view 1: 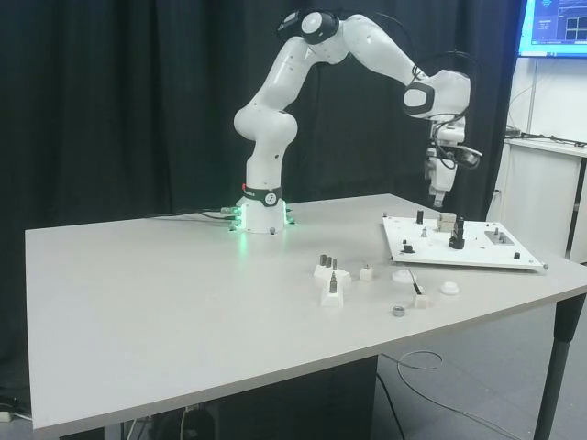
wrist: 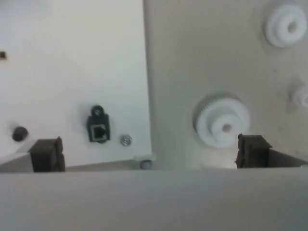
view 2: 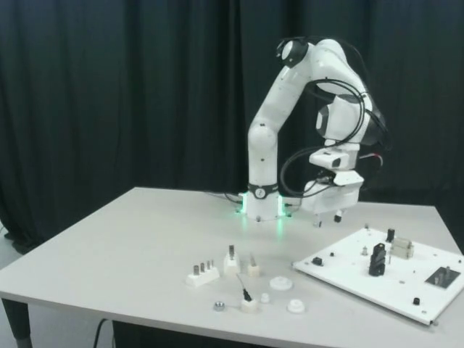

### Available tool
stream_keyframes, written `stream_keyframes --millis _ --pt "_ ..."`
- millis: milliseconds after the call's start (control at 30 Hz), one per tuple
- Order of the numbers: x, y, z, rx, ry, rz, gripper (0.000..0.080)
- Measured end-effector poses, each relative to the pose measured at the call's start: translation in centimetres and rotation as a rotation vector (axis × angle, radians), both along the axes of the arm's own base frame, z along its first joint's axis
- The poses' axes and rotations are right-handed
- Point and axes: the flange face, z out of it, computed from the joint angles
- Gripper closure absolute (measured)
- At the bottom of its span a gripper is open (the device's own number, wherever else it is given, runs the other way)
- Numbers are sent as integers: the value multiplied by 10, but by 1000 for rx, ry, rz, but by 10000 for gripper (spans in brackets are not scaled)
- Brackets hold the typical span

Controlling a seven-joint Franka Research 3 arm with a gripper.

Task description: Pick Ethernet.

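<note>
**Gripper open and empty above the board's corner, Ethernet part not picked**

Arm [view 1: 303, 73] reaches from its base at the table's [view 1: 165, 302] back edge out over the white board [view 1: 477, 255]. Base ring glows green.

Gripper [wrist: 149, 154] hangs in the air above the board's near-base corner, touching nothing. Wrist view: both black fingertips [wrist: 47, 155] spread wide, nothing between them. Second room view has it [view 2: 328, 216] clear above the table, just off the board's [view 2: 406, 290] edge.

Ethernet: wrist view shows a small black socket block [wrist: 98, 127] mounted on the board [wrist: 72, 57], near the board's edge, with a screw [wrist: 125, 140] just beside it. It sits closer to one fingertip than the other, not between them. A black knob [wrist: 19, 133] sits further in on the board.

Off the board, on the bare table: white gear [wrist: 222, 121] right under the gripper's open span, a second gear [wrist: 286, 25] well apart from it. Room views show these gears [view 2: 281, 283] near the table's front edge, next to white peg holders [view 2: 202, 274], a small metal ring [view 2: 218, 306] and a white block with a thin black cable end [view 2: 247, 299].

On the board, a tall black block [view 2: 377, 259] stands upright around mid-board, with a grey block [view 2: 401, 249] just beside it.
</note>
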Motion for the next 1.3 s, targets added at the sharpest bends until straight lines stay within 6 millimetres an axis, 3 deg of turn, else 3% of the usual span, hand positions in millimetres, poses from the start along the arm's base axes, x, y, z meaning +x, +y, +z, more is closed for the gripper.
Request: stream_keyframes --millis 833,1300 --pt "5 -84 -14 15 57 -75 3" --pt "3 -121 -24 45 37 -84 3"
